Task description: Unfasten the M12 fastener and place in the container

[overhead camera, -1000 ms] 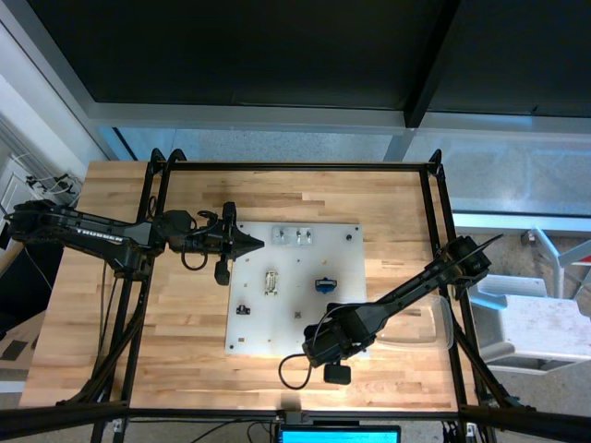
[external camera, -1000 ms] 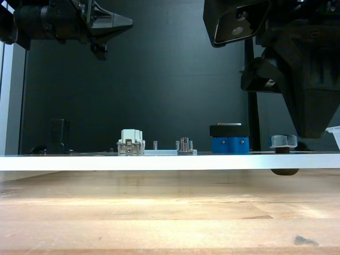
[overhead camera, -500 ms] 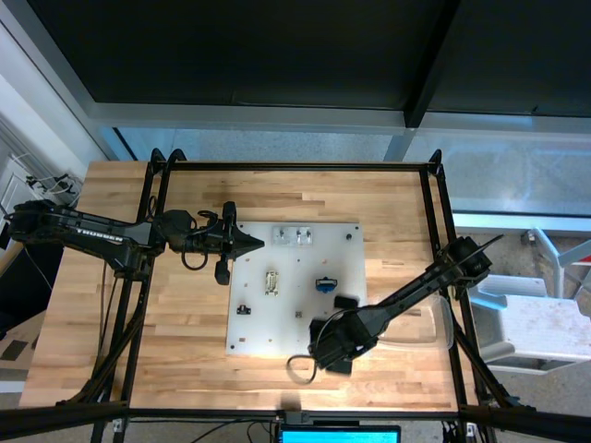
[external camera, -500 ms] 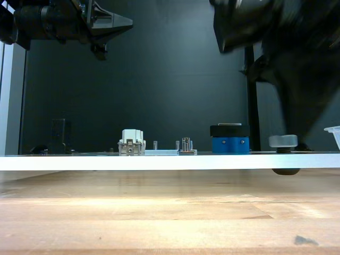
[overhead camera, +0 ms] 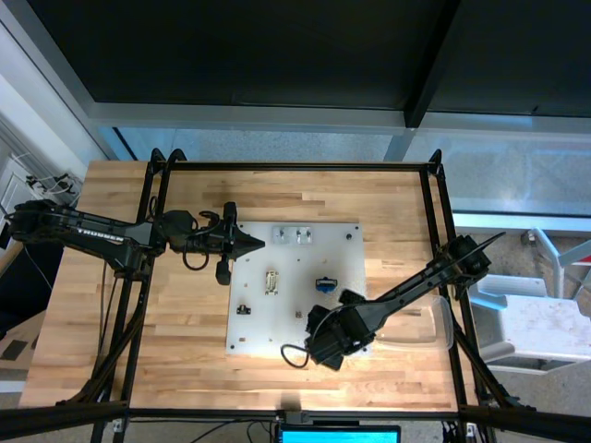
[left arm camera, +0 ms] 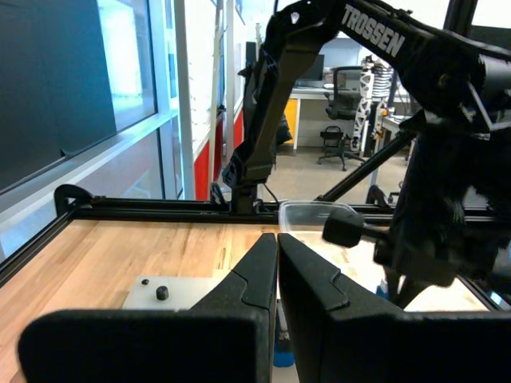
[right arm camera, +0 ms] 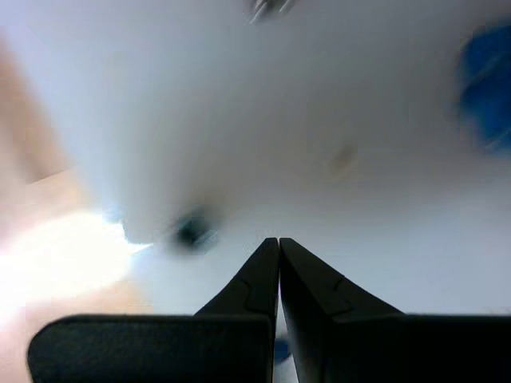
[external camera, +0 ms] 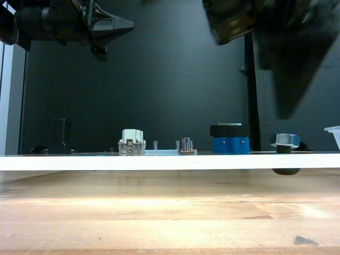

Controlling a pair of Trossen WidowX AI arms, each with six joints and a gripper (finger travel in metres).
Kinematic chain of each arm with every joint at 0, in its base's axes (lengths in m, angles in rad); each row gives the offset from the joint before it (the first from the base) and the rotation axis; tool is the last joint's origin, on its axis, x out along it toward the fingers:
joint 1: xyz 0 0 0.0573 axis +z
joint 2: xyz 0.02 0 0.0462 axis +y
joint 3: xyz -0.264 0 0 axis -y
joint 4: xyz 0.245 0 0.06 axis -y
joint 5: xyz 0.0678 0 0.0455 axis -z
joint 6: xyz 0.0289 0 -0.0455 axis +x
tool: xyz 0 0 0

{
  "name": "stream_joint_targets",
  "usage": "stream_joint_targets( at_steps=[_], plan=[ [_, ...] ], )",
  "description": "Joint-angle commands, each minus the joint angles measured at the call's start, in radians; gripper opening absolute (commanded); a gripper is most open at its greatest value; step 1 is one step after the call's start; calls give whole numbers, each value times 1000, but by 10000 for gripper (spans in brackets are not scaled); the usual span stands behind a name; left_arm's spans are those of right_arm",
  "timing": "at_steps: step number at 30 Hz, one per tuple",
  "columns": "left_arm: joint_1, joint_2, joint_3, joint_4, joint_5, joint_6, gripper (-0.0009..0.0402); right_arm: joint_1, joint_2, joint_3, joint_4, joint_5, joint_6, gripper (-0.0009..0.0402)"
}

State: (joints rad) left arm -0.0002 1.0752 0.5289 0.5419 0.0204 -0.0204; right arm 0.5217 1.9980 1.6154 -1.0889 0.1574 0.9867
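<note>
Over white board (overhead camera: 277, 325): left tool (overhead camera: 259, 244) far-left, right tool (right arm camera: 279, 244) near-right.

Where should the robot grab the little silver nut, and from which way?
Pinch two opposite flat sides of the silver nut, coming straight down from above: it's a low hexagon sitting level on its black stud, with the board close below. The right gripper hangs above it, jaws shut, so they'd need opening first. The left gripper is parked high over the board's far left, shut.
</note>
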Motion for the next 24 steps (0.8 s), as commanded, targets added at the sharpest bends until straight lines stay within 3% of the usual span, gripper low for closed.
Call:
stream_joint_targets(
  at_steps=[1,8,17,24],
  plan=[
    [1,0,0,4,1,0,0,-1,-1,31,-3,-30,127,20],
    [0,0,0,3,1,0,0,-1,-1,43,4,-64,257,111],
    [0,0,0,3,1,0,0,-2,7,43,13,-71,103,236],
    [0,0,0,3,1,0,0,-5,17,41,21,-75,18,273]
  ],
)
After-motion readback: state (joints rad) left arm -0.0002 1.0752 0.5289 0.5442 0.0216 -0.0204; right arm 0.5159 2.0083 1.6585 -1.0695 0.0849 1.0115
